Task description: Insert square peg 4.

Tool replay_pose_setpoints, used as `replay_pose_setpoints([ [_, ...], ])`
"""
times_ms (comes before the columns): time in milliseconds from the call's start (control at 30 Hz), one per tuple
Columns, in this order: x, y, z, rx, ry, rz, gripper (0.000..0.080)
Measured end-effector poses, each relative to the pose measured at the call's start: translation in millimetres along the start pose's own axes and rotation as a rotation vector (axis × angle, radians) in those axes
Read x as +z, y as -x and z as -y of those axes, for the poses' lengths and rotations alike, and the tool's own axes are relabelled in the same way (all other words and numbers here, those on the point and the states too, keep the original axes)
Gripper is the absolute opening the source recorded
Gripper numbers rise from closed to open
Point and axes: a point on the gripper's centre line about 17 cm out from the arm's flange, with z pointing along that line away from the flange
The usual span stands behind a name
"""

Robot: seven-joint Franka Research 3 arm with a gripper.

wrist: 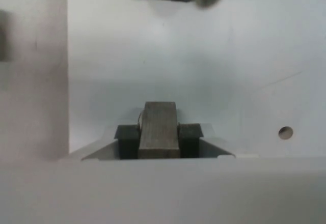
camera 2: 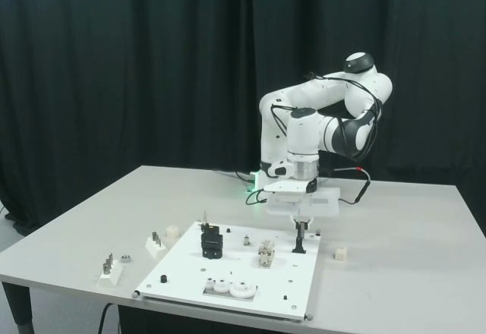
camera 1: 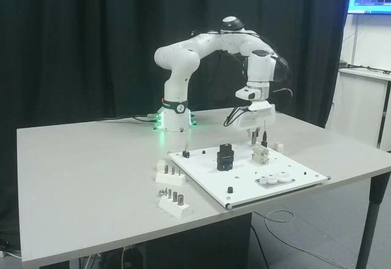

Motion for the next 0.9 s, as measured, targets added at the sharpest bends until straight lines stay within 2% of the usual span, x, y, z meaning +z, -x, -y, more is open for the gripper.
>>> replay_pose_setpoints([
  [900,8.9,4.1,-2.4,0.015,0.009,0.005,0.0155],
])
